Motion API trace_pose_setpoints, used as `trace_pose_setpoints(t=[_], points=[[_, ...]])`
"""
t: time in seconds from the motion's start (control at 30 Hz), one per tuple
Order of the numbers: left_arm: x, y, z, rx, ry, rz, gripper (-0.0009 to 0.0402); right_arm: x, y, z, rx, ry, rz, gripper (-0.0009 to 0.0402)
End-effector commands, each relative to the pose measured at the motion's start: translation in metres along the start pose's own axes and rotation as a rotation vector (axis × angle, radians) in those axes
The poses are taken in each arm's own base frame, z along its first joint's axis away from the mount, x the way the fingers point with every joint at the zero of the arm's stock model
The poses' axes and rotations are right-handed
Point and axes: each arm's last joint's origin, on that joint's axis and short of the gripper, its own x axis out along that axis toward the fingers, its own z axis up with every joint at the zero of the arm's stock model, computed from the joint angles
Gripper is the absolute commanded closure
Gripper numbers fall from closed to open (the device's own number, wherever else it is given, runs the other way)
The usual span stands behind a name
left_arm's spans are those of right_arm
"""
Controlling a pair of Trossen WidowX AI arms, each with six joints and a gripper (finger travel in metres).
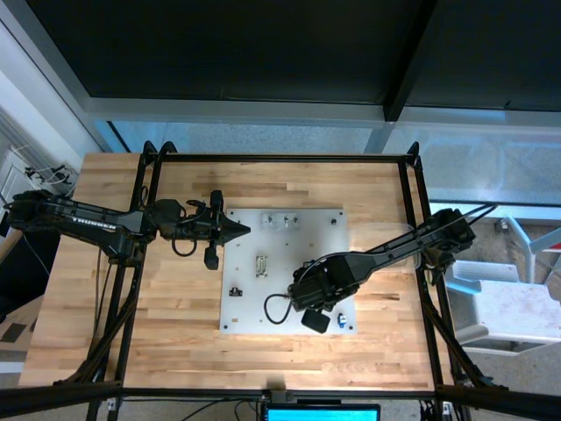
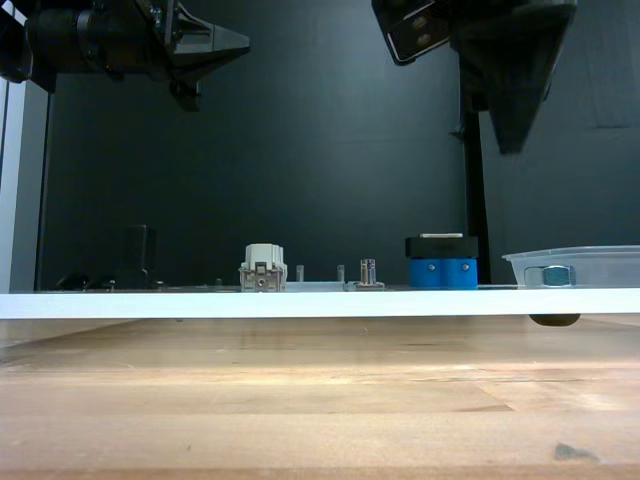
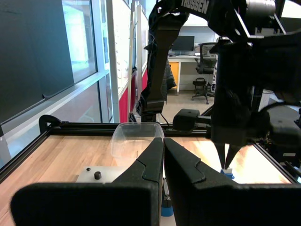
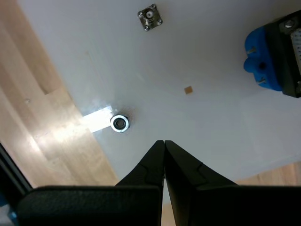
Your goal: Unfasten the M12 fastener and place in the container
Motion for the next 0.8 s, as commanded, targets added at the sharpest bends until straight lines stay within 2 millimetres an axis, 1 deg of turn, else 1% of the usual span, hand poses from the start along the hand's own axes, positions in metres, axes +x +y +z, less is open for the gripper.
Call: trace_pose_setpoints(t=[0.03,0.13,0.23,0.57,0.67,0.8], points=[[0.000,0.000,0.000,0.000,-0.001,0.000,0.0393,0.006,0.005,0.000,-0.007,-0.002,0.006,0.0393],[0.000,0.000,0.000,0.000,-0.001,0.000,0.0393,0.010,0.008,-0.001,0.011,0.003,0.000,0.0389],[0.000,0.000,0.000,0.000,-0.001,0.000,0.0393,0.014,0.010,-0.001,0.024,0.010,-0.008,0.0370],[0.000,0.000,0.000,0.000,-0.001,0.000,0.0393,0.026,0.021,-0.006,0.010,0.017,-0.023,0.0247],[0.000,0.000,0.000,0.000,-0.001,0.000,0.0393,0.031,0.024,-0.008,0.009,0.022,-0.034,0.0219],[0.000,0.000,0.000,0.000,-0.001,0.000,0.0393,0.037,0.027,-0.010,0.000,0.031,-0.041,0.0192]])
